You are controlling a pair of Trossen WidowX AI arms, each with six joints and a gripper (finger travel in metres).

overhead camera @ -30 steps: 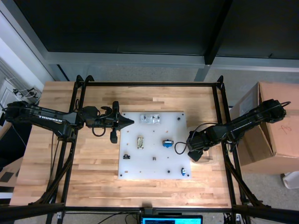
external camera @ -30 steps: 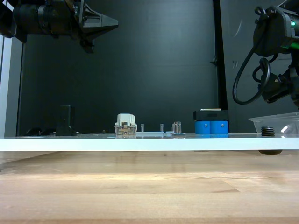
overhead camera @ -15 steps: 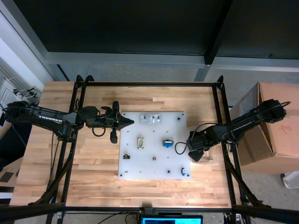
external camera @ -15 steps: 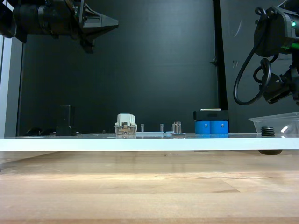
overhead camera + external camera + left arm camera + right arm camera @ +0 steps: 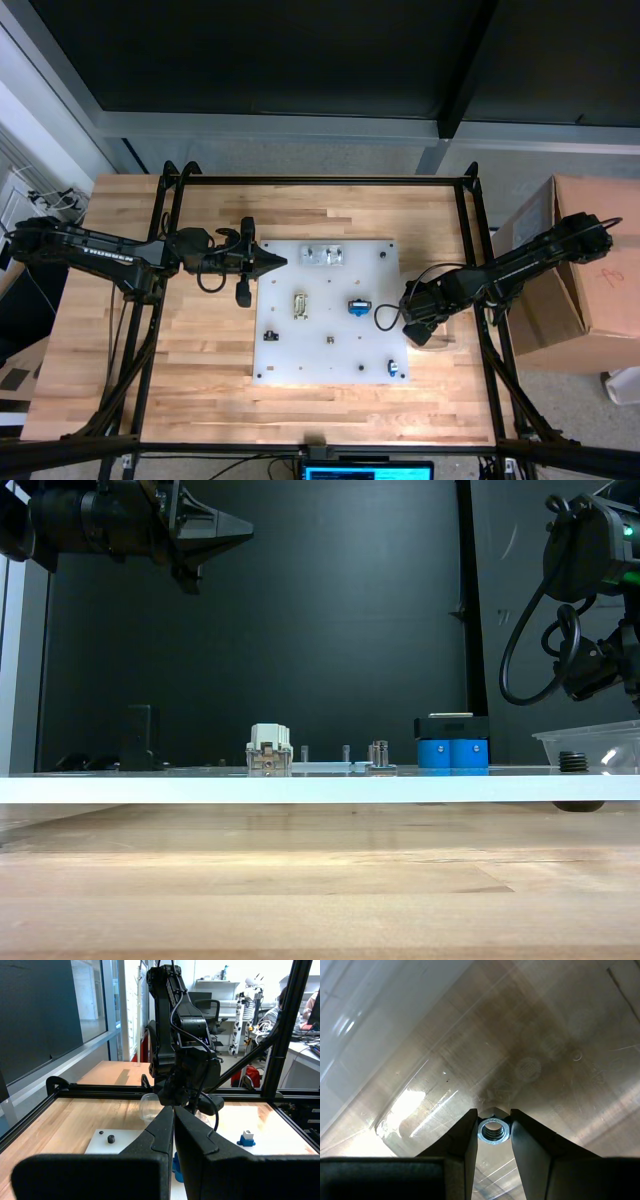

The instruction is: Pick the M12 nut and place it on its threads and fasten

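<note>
M12 nut [image 5: 493, 1131] is clamped in right gripper [image 5: 493, 1119] within clear tray [image 5: 560, 1025]; left gripper [image 5: 282, 262] is held closed above left edge of board [image 5: 300, 362].

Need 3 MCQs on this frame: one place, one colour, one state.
1. Where is the small silver hex nut?
A) on the short black ribbed stud
B) between the right gripper's fingertips, over the clear plastic tray
C) in the left gripper
2. Colour of the black-topped connector block on the white board?
A) blue
B) red
C) yellow
3. Left gripper's fingers?
A) wide open
B) shut on nut
C) shut, empty

1 B: right wrist view shows it pinched; stud's ribs bare.
2 A: low view.
3 C: tips meet, above the board's left edge.
</note>
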